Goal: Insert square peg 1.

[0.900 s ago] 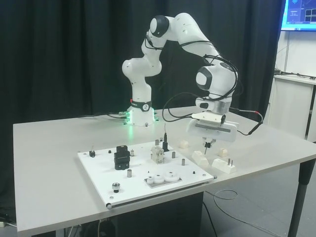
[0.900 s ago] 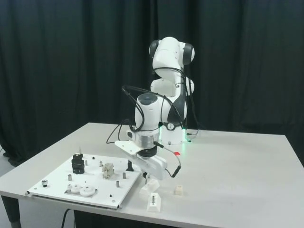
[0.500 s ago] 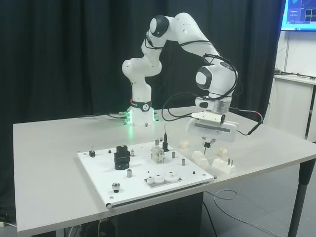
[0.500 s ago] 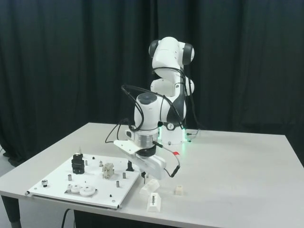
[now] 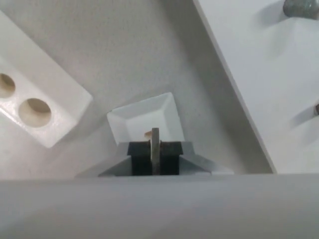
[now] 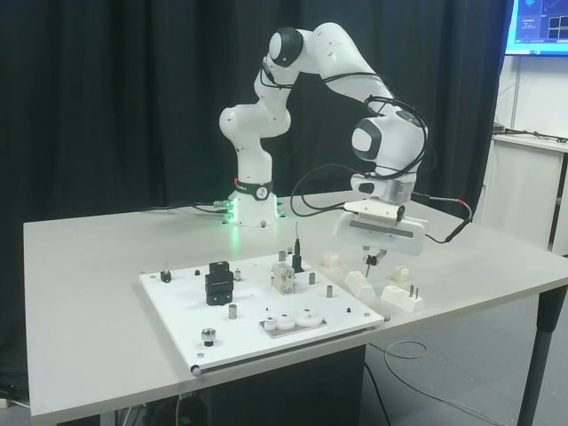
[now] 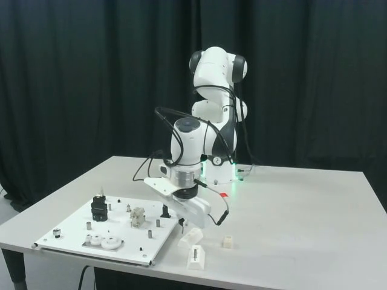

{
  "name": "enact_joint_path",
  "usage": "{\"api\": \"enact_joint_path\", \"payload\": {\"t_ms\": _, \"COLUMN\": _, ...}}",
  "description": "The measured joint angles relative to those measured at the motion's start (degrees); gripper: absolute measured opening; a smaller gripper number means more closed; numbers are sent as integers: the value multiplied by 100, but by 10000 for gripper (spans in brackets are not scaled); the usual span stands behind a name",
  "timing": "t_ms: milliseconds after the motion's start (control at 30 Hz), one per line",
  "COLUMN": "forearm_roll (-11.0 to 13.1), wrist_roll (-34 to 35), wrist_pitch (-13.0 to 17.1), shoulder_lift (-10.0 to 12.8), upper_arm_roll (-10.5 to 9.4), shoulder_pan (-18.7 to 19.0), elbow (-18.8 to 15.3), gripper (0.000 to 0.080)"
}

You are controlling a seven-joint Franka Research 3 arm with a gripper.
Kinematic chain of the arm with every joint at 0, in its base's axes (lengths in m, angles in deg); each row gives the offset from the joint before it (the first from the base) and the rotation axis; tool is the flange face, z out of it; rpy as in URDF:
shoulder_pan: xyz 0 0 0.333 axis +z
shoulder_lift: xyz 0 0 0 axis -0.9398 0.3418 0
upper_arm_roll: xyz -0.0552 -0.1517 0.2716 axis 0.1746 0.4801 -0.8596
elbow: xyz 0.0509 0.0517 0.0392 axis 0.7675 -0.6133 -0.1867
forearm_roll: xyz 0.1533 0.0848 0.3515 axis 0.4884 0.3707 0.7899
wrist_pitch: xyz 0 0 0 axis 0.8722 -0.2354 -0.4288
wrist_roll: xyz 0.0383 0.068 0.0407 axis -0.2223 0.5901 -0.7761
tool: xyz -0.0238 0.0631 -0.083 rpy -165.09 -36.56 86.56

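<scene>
My gripper [image 5: 154, 159] is shut on a thin grey square peg [image 5: 155, 141], which stands upright between the black pads. Straight below the peg lies a small white holder block [image 5: 143, 117] with a recessed top, and the peg's tip hangs clear of it. In the first room view the gripper [image 6: 371, 258] hovers a little above that holder [image 6: 358, 284], just off the right edge of the white assembly board [image 6: 257, 306]. The second room view shows the gripper [image 7: 182, 225] above the same holder [image 7: 190, 237].
A white block with two round holes [image 5: 35, 107] lies beside the holder. Another white block carrying upright pins [image 6: 404, 295] and two small blocks [image 6: 330, 259] sit nearby on the grey table. The board holds gears [image 6: 295, 320], a black fixture [image 6: 218, 282] and several pins.
The gripper has risen slightly above the holder block with the peg held in it. Nothing else on the table has moved.
</scene>
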Motion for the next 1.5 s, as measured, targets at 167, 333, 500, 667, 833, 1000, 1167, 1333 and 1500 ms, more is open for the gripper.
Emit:
{"api": "enact_joint_path", "payload": {"t_ms": 167, "forearm_roll": -56, "wrist_roll": 0, "wrist_pitch": 0, "shoulder_lift": 0, "upper_arm_roll": 0, "shoulder_pan": -2, "elbow": 16, "gripper": 33}}
{"api": "enact_joint_path", "payload": {"t_ms": 333, "forearm_roll": -105, "wrist_roll": 0, "wrist_pitch": 0, "shoulder_lift": 1, "upper_arm_roll": 0, "shoulder_pan": -3, "elbow": 36, "gripper": 33}}
{"api": "enact_joint_path", "payload": {"t_ms": 500, "forearm_roll": -140, "wrist_roll": -7, "wrist_pitch": 0, "shoulder_lift": 1, "upper_arm_roll": -2, "shoulder_pan": -4, "elbow": 48, "gripper": 33}}
{"api": "enact_joint_path", "payload": {"t_ms": 667, "forearm_roll": -152, "wrist_roll": -8, "wrist_pitch": 0, "shoulder_lift": 1, "upper_arm_roll": -4, "shoulder_pan": -5, "elbow": 57, "gripper": 33}}
{"api": "enact_joint_path", "payload": {"t_ms": 833, "forearm_roll": -165, "wrist_roll": -13, "wrist_pitch": 0, "shoulder_lift": 1, "upper_arm_roll": -6, "shoulder_pan": -6, "elbow": 61, "gripper": 33}}
{"api": "enact_joint_path", "payload": {"t_ms": 1000, "forearm_roll": -168, "wrist_roll": -15, "wrist_pitch": 1, "shoulder_lift": 1, "upper_arm_roll": -8, "shoulder_pan": -6, "elbow": 62, "gripper": 33}}
{"api": "enact_joint_path", "payload": {"t_ms": 1167, "forearm_roll": -171, "wrist_roll": -16, "wrist_pitch": 4, "shoulder_lift": 4, "upper_arm_roll": -8, "shoulder_pan": -7, "elbow": 66, "gripper": 33}}
{"api": "enact_joint_path", "payload": {"t_ms": 1333, "forearm_roll": -187, "wrist_roll": -16, "wrist_pitch": 8, "shoulder_lift": 4, "upper_arm_roll": -8, "shoulder_pan": -17, "elbow": 78, "gripper": 33}}
{"api": "enact_joint_path", "payload": {"t_ms": 1500, "forearm_roll": -260, "wrist_roll": 6, "wrist_pitch": 8, "shoulder_lift": 4, "upper_arm_roll": -8, "shoulder_pan": -52, "elbow": 115, "gripper": 33}}
